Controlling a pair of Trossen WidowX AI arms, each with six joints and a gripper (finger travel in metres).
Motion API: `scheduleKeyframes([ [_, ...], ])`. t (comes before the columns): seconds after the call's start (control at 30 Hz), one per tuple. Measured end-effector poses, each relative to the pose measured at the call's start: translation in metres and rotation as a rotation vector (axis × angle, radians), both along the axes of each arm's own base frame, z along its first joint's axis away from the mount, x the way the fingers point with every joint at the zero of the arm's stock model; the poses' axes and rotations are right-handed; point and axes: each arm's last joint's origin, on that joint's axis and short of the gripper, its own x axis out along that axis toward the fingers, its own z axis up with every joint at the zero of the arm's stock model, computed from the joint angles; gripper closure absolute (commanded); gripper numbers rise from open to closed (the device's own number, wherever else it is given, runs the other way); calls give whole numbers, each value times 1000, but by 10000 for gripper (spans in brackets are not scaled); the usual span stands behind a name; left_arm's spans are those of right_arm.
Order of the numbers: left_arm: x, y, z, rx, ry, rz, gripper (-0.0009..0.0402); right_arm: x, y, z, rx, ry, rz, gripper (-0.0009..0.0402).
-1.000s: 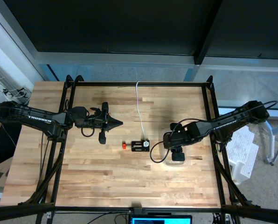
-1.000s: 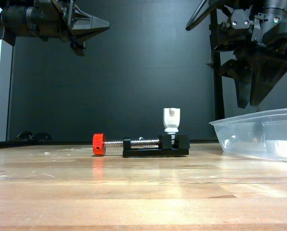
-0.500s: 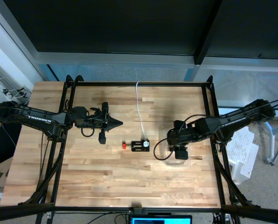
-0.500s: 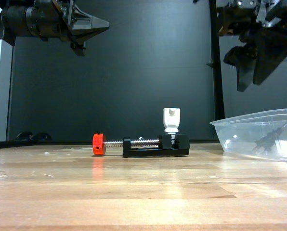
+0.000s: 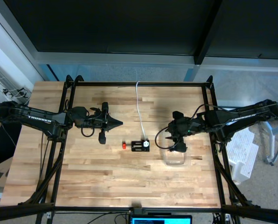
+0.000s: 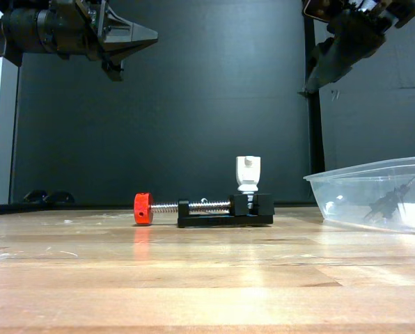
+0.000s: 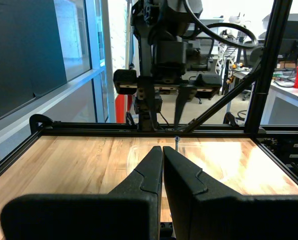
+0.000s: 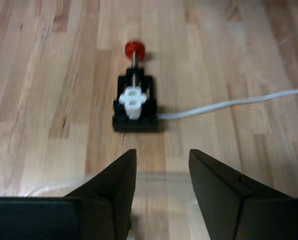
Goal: Remove the power plug from the receptacle and place in the container
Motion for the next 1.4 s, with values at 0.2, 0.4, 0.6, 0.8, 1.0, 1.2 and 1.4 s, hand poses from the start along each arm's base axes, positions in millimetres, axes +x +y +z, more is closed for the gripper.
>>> scheduleKeyframes([
  [0.2,0,0,0,0,0,0,393,-3,-8,-6,1,-241,3,356],
  [0.4,0,0,0,0,0,0,393,-5,-19,-2,63,-450,40,385],
  [0.6,0,0,0,0,0,0,393,-7,-28,2,39,-537,25,392],
  [0.8,0,0,0,0,-1,0,393,-7,-29,11,17,-662,38,393],
  [1.0,0,0,0,0,0,0,393,-7,-33,6,-1,-757,30,393],
  [1.2,0,0,0,0,0,0,393,-10,-37,-7,18,-806,1,393],
  [1.4,0,0,0,0,0,0,393,-11,-37,-13,28,-818,-2,393],
])
